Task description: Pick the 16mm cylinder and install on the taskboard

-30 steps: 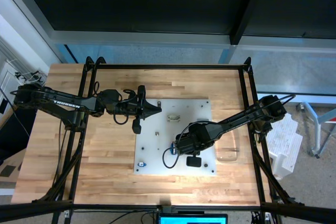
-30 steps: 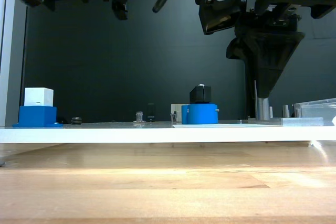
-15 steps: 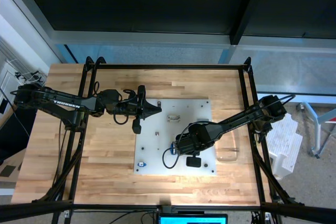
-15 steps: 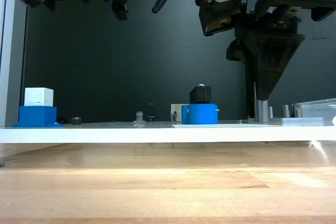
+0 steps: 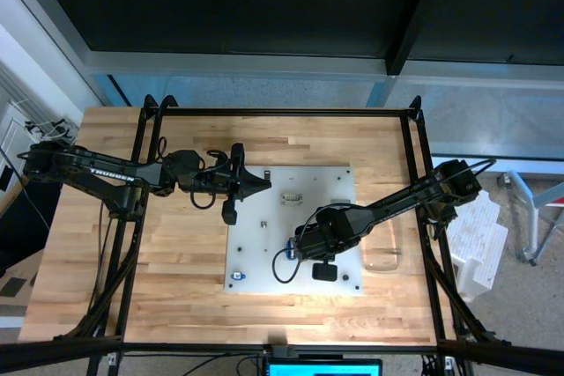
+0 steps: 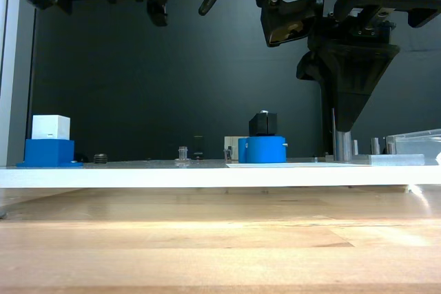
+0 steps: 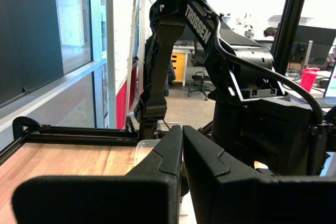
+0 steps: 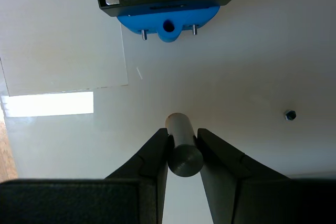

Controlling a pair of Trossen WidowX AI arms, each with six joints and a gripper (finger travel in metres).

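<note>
The 16mm cylinder point(image 8: 181, 142) is a short silver-grey peg standing upright between the fingers of my right gripper point(image 8: 182, 136), which is shut on it. It hangs just above the white taskboard point(image 8: 262, 51), close to the blue connector point(image 8: 168, 24). From table height the cylinder point(image 6: 342, 144) sits with its lower end near the taskboard point(image 6: 207, 173), under the right gripper point(image 6: 342, 129). From above, the right gripper point(image 5: 301, 248) is over the taskboard point(image 5: 256, 253). My left gripper point(image 5: 260, 180) hovers by the board's far left corner, its fingers point(image 7: 173, 150) shut and empty.
A clear plastic tray point(image 5: 383, 248) lies right of the board. On the board stand a beige connector point(image 5: 291, 197), a small peg point(image 5: 263, 224) and a blue base with a white block point(image 6: 49, 142). A black frame point(image 5: 282, 113) borders the table.
The right gripper has shifted only very slightly over the board with the cylinder still in it. The left arm has not moved.
</note>
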